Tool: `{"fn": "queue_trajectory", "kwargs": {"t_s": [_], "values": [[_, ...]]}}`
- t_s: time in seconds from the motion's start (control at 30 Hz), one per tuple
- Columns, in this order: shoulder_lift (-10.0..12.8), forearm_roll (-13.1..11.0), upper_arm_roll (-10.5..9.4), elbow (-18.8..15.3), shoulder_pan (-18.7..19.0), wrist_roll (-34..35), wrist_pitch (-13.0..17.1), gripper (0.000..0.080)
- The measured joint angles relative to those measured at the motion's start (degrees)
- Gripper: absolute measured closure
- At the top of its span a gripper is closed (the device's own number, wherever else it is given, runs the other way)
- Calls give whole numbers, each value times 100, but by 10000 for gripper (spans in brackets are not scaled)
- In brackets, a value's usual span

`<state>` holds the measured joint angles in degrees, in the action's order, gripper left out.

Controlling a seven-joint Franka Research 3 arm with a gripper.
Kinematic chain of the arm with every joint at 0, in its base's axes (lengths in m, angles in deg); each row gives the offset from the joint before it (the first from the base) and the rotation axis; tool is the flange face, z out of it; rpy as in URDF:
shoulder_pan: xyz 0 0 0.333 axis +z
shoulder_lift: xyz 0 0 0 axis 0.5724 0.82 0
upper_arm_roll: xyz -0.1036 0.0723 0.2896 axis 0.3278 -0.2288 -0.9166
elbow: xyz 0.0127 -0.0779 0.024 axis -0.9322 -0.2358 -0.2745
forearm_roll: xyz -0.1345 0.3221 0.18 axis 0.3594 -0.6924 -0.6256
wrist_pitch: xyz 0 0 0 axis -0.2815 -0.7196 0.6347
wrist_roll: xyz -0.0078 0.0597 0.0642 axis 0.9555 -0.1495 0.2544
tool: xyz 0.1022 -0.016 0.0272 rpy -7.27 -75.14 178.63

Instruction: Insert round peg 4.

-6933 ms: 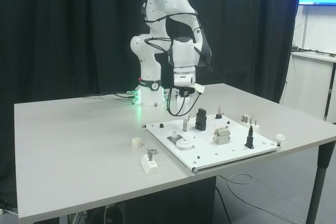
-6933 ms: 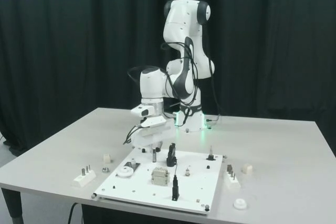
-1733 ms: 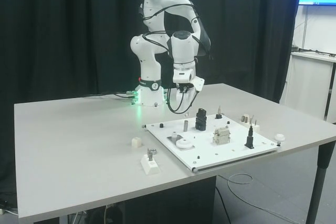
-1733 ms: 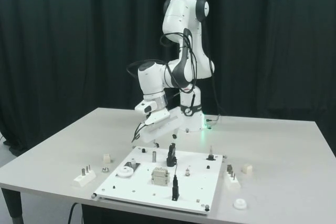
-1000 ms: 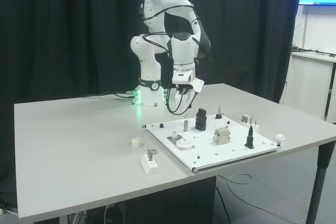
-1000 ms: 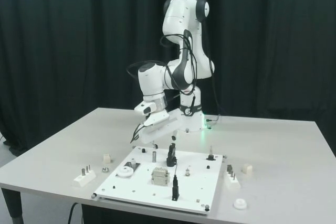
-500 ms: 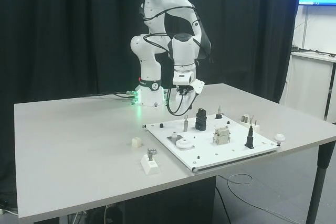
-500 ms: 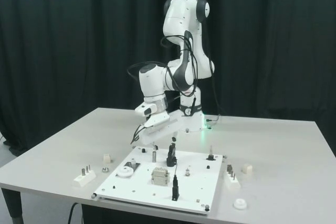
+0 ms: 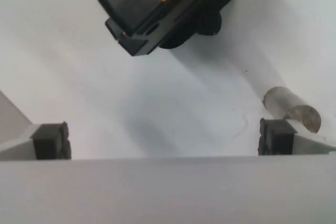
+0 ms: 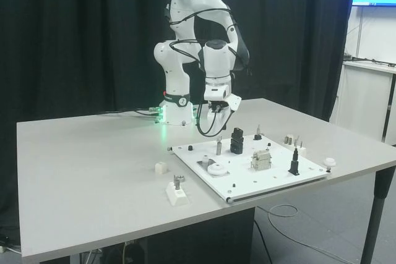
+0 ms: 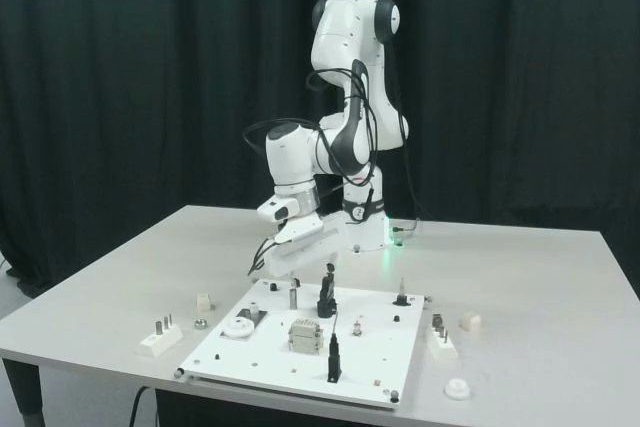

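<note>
My gripper [image 9: 163, 140] is spread wide and holds nothing. The grey round metal peg [image 9: 292, 109] stands upright on the white board [image 9: 157, 98], just beside one fingertip; I should centre over it before closing.

- The first room view stands off one corner of the grey table [image 10: 93, 165], well back, at about the arm's mid height, looking across the table to the black curtain; the white arm [image 10: 195, 41] stands at the far middle and the white board [image 10: 247, 165] to the right.
- The second room view faces the arm [image 11: 345, 127] head-on from the table's [image 11: 520, 277] opposite long side, equally far back, the board [image 11: 310, 347] nearest the lens.
- Both room views share arm, board and tabletop.
- The wrist view looks steeply down from very close onto the board [image 9: 157, 103], taking in both fingertips [image 9: 51, 140], a black connector [image 9: 168, 3] and a grey peg [image 9: 291, 109].
</note>
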<state>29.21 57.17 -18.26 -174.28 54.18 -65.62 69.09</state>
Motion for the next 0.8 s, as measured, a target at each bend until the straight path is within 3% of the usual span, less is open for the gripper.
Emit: {"fn": "queue_trajectory", "kwargs": {"t_s": [0.8], "values": [[-37, 0, 2, 4, 1, 175, -58, 3]]}}
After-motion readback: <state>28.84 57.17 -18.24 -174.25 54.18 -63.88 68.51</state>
